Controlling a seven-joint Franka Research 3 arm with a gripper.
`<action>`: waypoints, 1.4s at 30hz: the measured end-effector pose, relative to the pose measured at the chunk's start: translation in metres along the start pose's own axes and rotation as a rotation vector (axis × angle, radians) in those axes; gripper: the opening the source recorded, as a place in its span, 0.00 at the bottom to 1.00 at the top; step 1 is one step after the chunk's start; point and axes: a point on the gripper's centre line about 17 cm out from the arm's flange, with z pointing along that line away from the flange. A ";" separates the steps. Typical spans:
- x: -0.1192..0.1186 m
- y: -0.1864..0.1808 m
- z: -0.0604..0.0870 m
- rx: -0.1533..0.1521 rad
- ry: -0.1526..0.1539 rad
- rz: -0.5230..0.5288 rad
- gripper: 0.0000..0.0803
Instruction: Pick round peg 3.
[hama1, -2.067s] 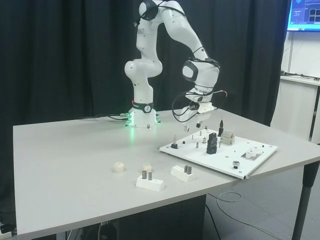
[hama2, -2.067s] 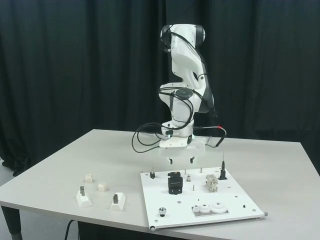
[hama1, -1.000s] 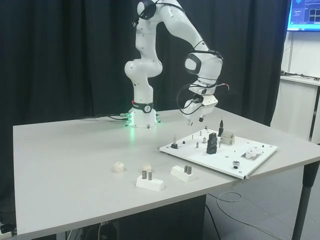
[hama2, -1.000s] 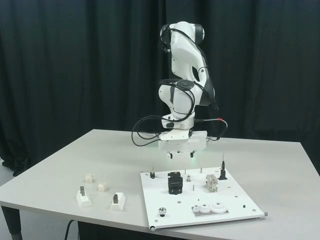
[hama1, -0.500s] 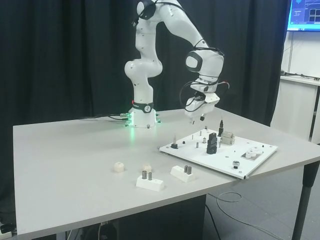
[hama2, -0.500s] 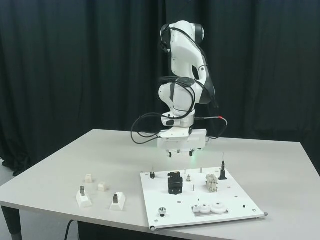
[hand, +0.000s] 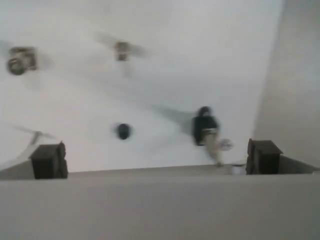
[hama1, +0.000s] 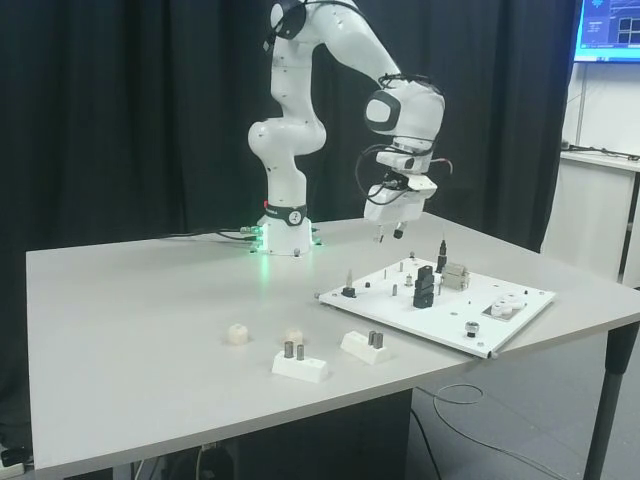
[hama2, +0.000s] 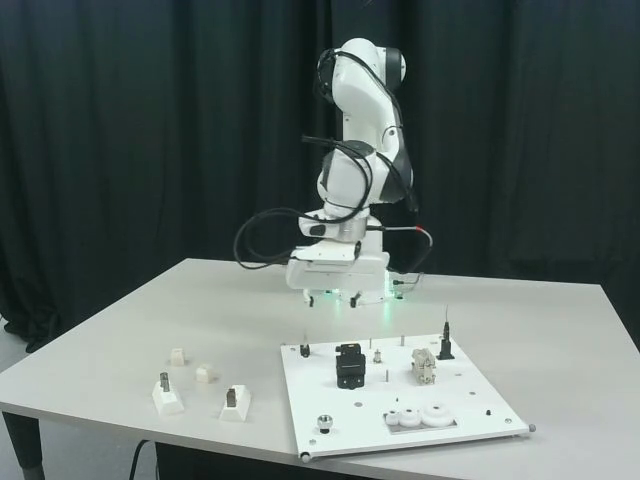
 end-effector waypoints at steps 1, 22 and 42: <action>0.001 0.006 -0.001 -0.003 0.005 -0.002 1.00; 0.021 0.144 0.013 -0.039 0.084 0.048 1.00; 0.044 0.254 0.058 -0.013 0.121 0.022 1.00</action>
